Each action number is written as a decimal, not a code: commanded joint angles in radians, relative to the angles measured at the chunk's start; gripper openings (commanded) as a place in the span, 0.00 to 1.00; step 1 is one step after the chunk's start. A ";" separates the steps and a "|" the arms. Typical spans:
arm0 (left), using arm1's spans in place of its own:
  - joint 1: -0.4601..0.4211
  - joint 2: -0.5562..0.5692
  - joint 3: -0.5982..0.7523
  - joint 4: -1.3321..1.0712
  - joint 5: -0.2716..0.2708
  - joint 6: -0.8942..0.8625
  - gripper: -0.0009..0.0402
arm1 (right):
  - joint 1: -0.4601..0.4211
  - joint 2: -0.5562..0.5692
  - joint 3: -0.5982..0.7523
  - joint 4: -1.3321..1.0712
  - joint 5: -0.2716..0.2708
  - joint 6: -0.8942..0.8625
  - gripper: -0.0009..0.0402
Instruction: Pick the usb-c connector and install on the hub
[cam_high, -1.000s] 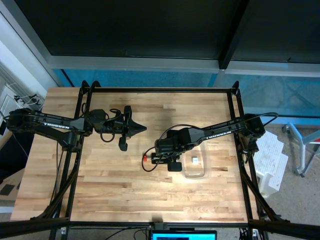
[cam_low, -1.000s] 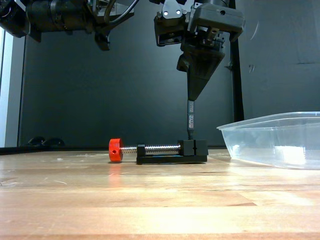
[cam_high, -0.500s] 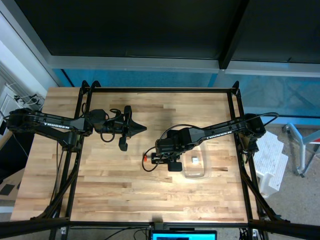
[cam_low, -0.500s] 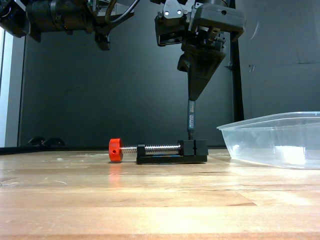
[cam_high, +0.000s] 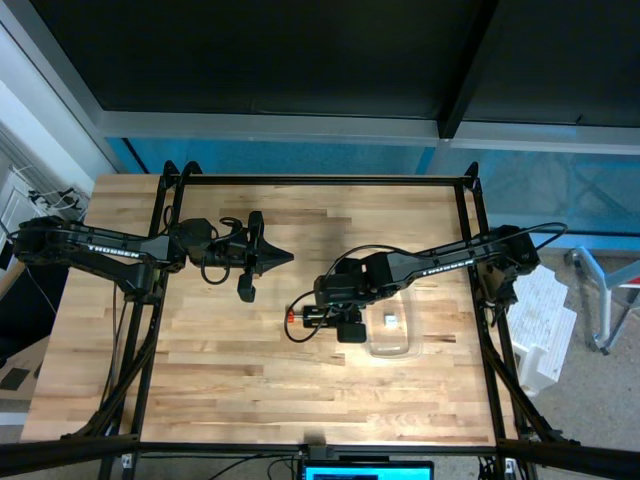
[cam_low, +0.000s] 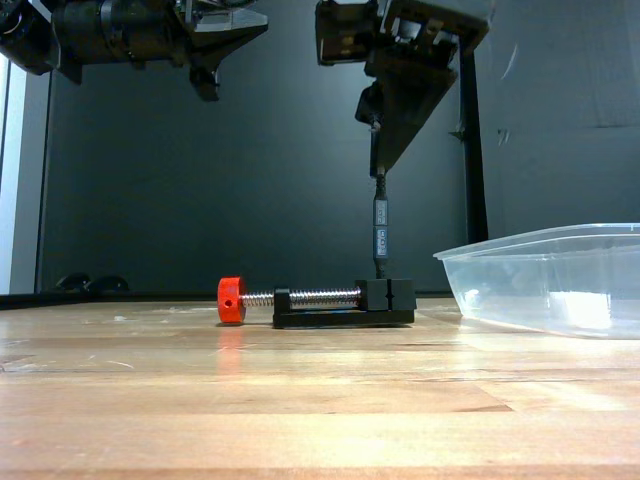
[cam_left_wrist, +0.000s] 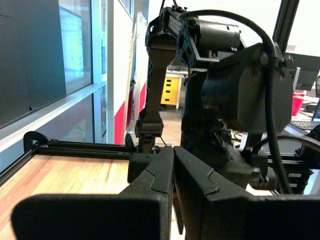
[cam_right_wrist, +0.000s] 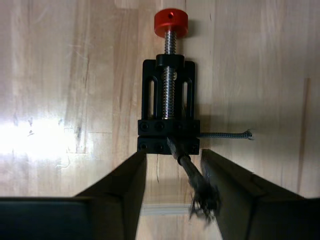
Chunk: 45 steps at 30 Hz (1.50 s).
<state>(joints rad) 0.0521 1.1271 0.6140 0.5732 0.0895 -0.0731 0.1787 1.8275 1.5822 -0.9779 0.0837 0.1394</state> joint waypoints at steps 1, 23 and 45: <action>0.000 0.000 0.000 0.000 0.000 0.000 0.02 | 0.006 -0.051 -0.021 0.005 0.000 -0.005 0.50; 0.000 0.000 0.000 0.000 0.000 0.000 0.02 | 0.013 -0.386 -0.349 0.153 0.003 -0.008 0.42; 0.000 0.000 0.000 0.000 0.000 0.000 0.02 | -0.090 -0.778 -0.661 0.855 0.003 -0.103 0.03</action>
<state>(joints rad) 0.0521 1.1271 0.6140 0.5732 0.0895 -0.0731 0.0975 1.0683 0.9459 -0.1680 0.0864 0.0360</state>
